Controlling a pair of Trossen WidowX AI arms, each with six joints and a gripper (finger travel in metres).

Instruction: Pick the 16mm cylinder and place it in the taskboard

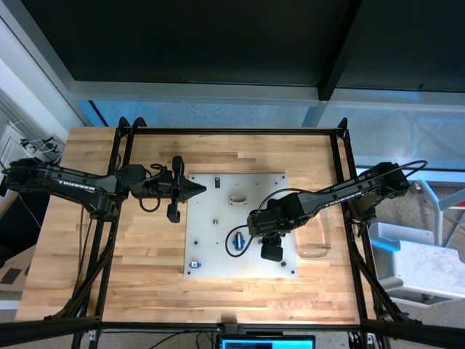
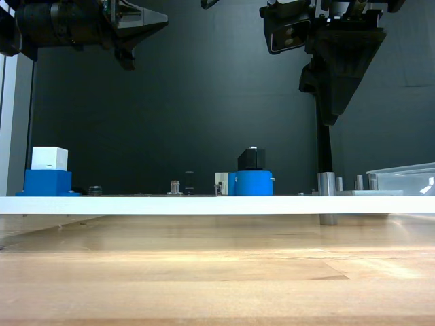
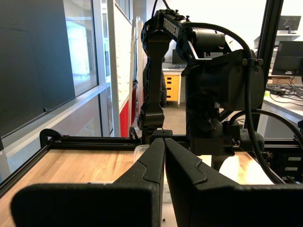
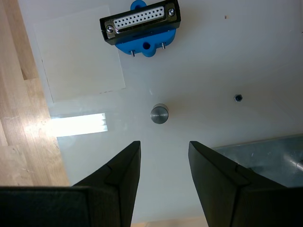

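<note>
Two claws show: the left claw (image 1: pixel 202 188) hangs clenched and idle at the centre left of the high view, over the bench (image 1: pixel 109 247) just off the taskboard (image 1: pixel 211 247). The right claw (image 4: pixel 164 144) hovers spread and empty directly above the 16mm cylinder (image 4: pixel 159 114). That peg stands upright on the white plate, between the blue connector (image 4: pixel 142 45) and the clear tray (image 4: pixel 265 151). In the low view its shaft seems to reach below the plate, so it is probably seated in its hole already. If so, the step in hand is a clean retreat: fingers wide and the lift vertical, since any sideways drift could knock the peg or snag the tray's wall.
</note>
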